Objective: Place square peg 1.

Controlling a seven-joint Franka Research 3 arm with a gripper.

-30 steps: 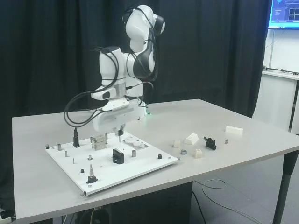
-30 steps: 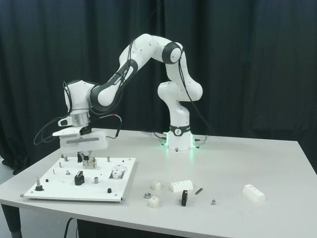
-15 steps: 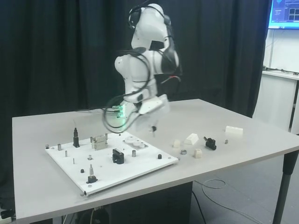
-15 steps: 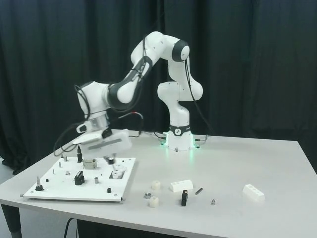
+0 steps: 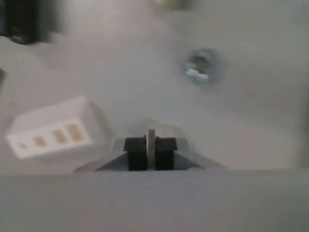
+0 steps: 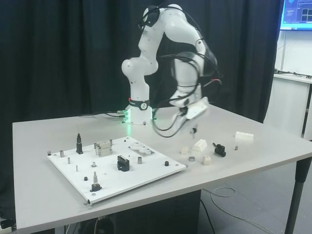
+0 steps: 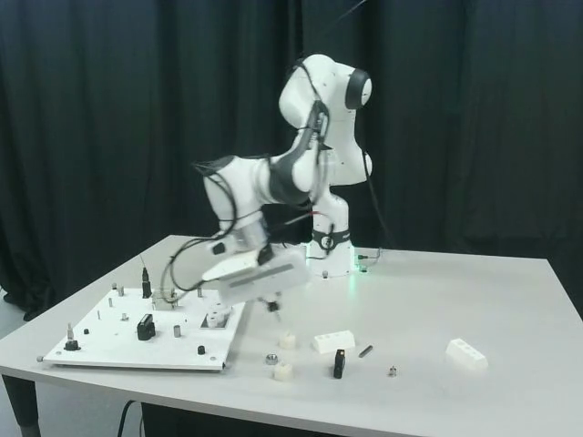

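Black curtains back our grey counter point(image 6: 253, 146). Small white square pegs point(image 7: 288, 340) lie loose on it, near a white slotted block point(image 7: 332, 341) and beside the white assembly board point(image 6: 146, 170). Our claw point(image 5: 151, 153) hovers above them, shut and empty. We risk picking the wrong peg, since several look alike. No readable writing shows.
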